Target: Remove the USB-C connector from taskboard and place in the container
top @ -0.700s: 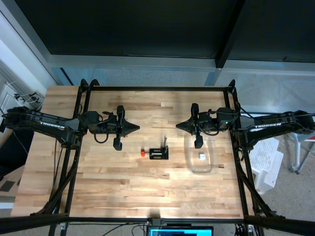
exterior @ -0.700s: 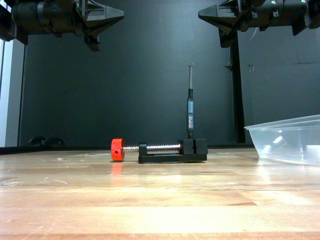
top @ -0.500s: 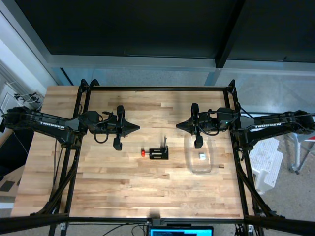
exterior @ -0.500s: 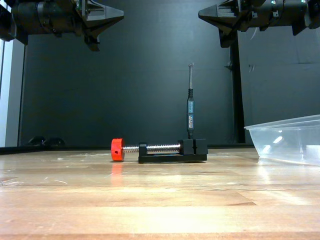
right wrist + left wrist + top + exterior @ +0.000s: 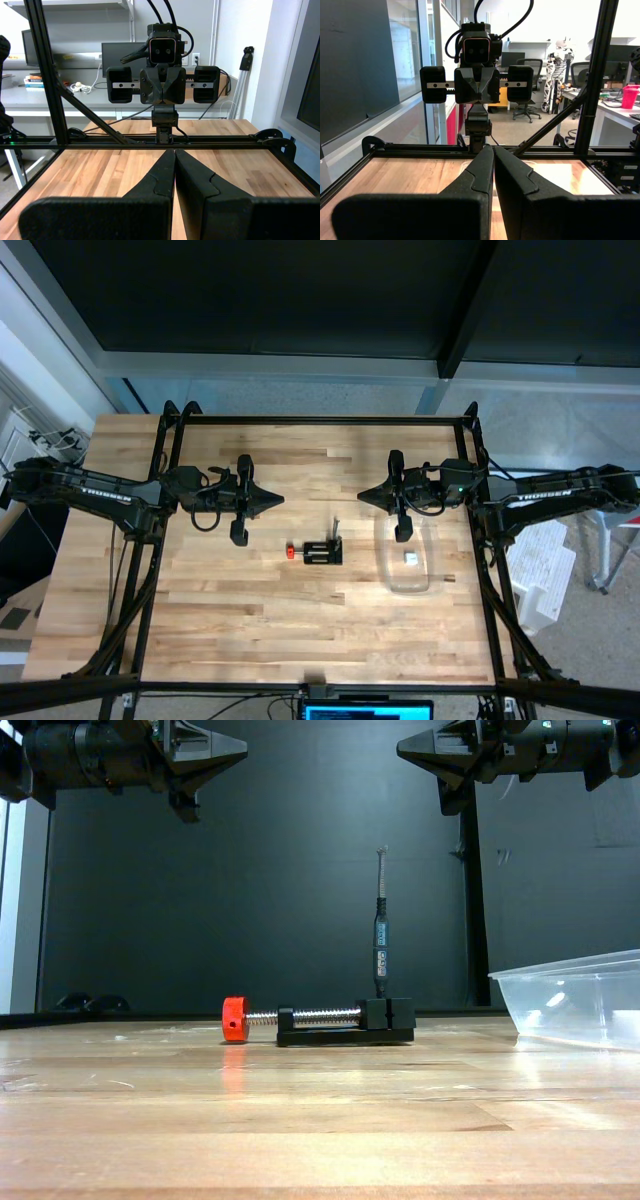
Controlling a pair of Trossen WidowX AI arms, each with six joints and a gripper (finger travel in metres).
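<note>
The slim dark USB-C connector is standing plugged into the small black metal taskboard, at the end away from its orange-red knob. Its thin cable tail is pointing straight up. You're only really getting that from the low view; from the high view the plug is showing as just a thin dark sliver. It's sitting well below both claws, between their tips and a bit nearer the right one.

The high view is giving you something else instead. The clear oblong plastic container is lying on the wooden table right under the right gripper, stretching from under it toward the near edge. A small white block is resting inside it. In the low view the tray is showing only as a shallow see-through wall off to the right gripper's side of the taskboard.

The left gripper is hanging high on the other side, with the knob end of the taskboard facing its way. The two claws are pointing at each other across the table. The wrist views are showing each one head-on to the other, and both pairs of fingers are pressed together with nothing between them.
</note>
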